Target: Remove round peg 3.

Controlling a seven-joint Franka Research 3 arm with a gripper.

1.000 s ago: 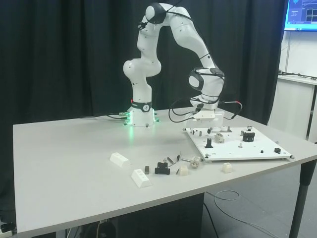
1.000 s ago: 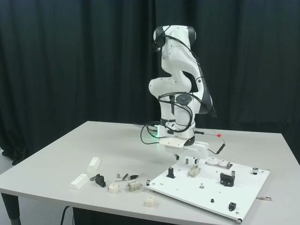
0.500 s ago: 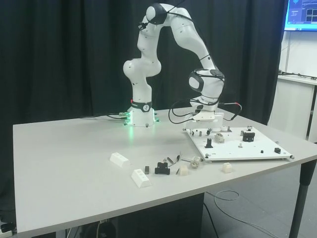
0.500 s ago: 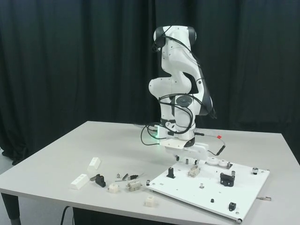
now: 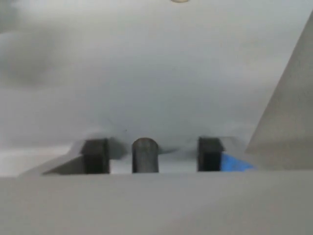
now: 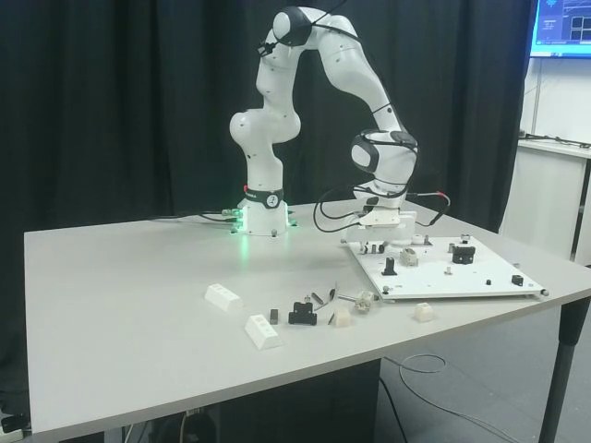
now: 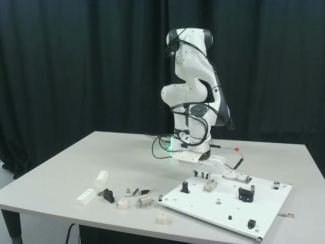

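Since the earlier frames the gripper (image 7: 203, 175) has lifted a little off the board (image 7: 228, 204), and the hand now stands clear above it.

In the wrist view, low in the frame, the two black fingers (image 5: 95, 155) stand apart with the grey peg (image 5: 145, 156) upright between them. A gap shows on each side of the peg, narrower toward one finger. They are well open and seem to hold nothing, so the peg is probably still seated in the board. I judge that straddling it this way lets the fingers close squarely on its sides.

In the first room view, nearest the camera, white blocks (image 6: 263, 332) and small loose parts (image 6: 303, 316) lie low at centre on the grey table (image 6: 120, 277). They are probably pieces already taken out and kept off the board. Behind them, right of centre, the white board carries a few small fixtures. The gripper hovers over its back corner, and the peg is too small to pick out there.

Farther back the arm's base (image 6: 261, 208) is bolted to the table, with a green light (image 6: 242, 221) at its foot. Black curtains (image 6: 111, 101) close the room behind, and a screen (image 6: 559, 28) shows at the upper right.
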